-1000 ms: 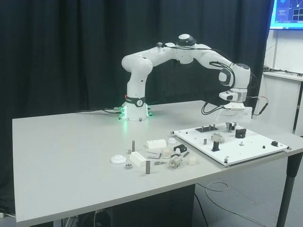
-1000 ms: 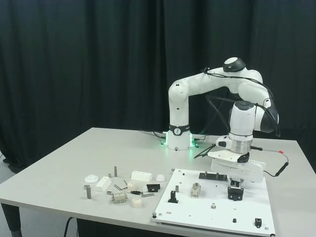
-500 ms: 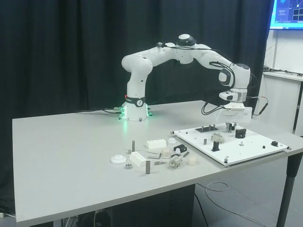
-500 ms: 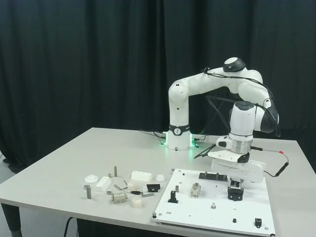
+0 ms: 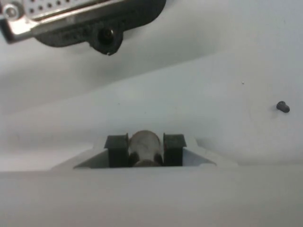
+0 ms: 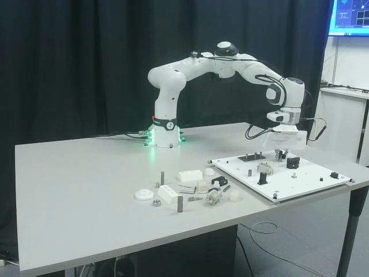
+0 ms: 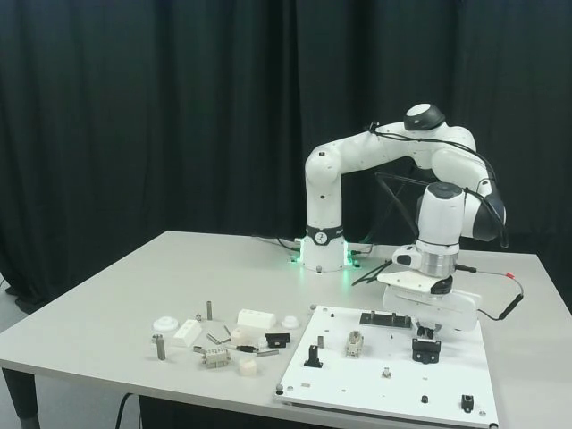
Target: Remove round peg 4.
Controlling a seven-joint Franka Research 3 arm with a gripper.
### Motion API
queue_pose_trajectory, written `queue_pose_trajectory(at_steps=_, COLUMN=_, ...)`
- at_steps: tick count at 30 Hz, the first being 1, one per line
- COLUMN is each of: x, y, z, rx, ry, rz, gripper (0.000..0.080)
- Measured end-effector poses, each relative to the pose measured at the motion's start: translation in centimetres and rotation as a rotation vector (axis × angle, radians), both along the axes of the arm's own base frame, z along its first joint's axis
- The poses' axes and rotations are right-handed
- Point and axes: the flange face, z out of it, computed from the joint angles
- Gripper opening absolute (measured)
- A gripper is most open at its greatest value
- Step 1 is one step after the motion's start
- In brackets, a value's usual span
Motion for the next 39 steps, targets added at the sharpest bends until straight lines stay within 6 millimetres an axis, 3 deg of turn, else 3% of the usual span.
queue_pose_trajectory(at_steps=39, x=-0.29, y=-0.19, z=0.01, rx=0.012, ry=-0.023, rz=-0.047, gripper=0.0152)
